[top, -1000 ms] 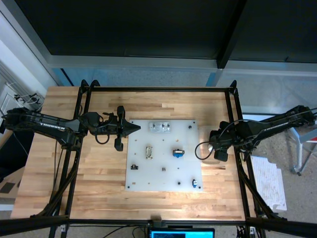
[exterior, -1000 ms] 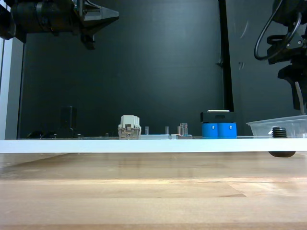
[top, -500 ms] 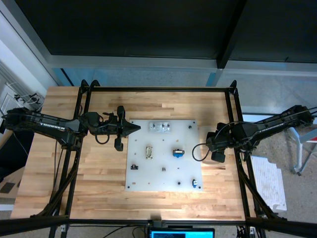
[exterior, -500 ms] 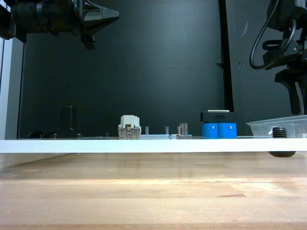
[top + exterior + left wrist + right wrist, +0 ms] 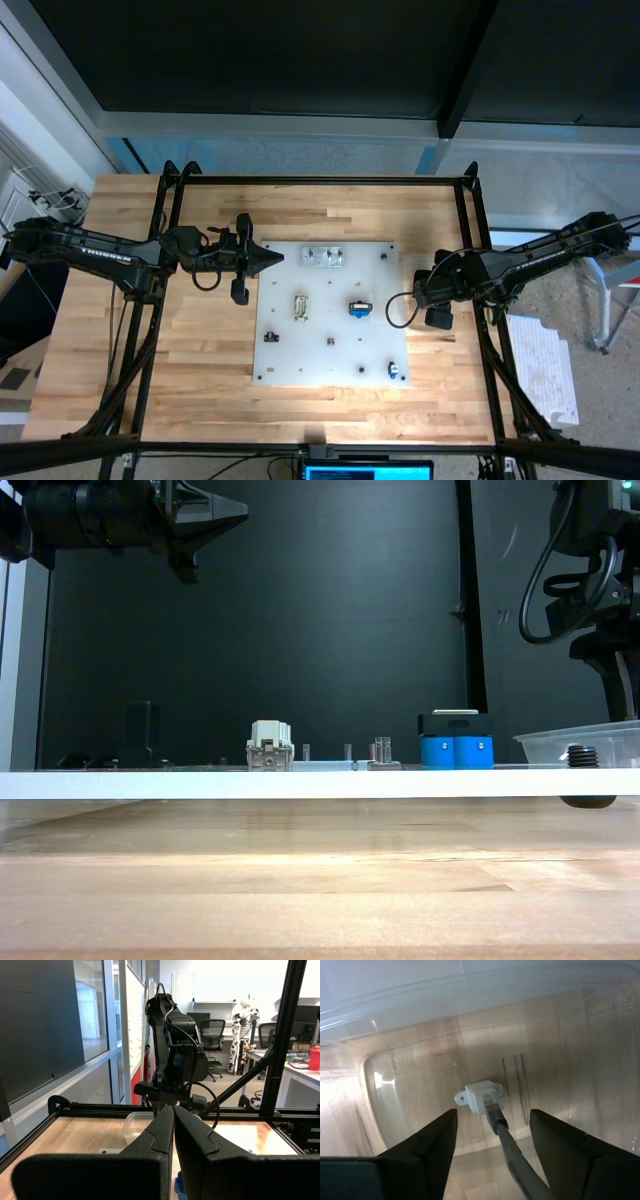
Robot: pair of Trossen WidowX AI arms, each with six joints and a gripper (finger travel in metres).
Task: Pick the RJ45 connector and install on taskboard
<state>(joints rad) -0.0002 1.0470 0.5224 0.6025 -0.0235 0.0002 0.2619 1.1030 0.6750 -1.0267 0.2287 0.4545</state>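
Note:
The RJ45 connector (image 5: 481, 1097) is a small white plug with a grey cable (image 5: 512, 1155) running out of it. It lies on the floor of a clear plastic tray (image 5: 410, 1005). My right gripper (image 5: 491, 1122) hangs above it, open, one dark finger on each side, touching nothing. From above, that right gripper (image 5: 428, 300) sits just off the right edge of the white taskboard (image 5: 300, 350) and hides the tray. My left gripper (image 5: 275, 258) is shut and empty, held high over the board's back-left corner.
Mounted on the taskboard are a beige block (image 5: 300, 306), a blue part (image 5: 359, 309) and a silver bracket (image 5: 326, 257). A black knob (image 5: 582, 755) stands by the tray (image 5: 580, 742). Black frame rails (image 5: 470, 250) border the table.
The right arm has shifted left toward the board's right edge, its gripper settling over the tray. The left arm has not moved.

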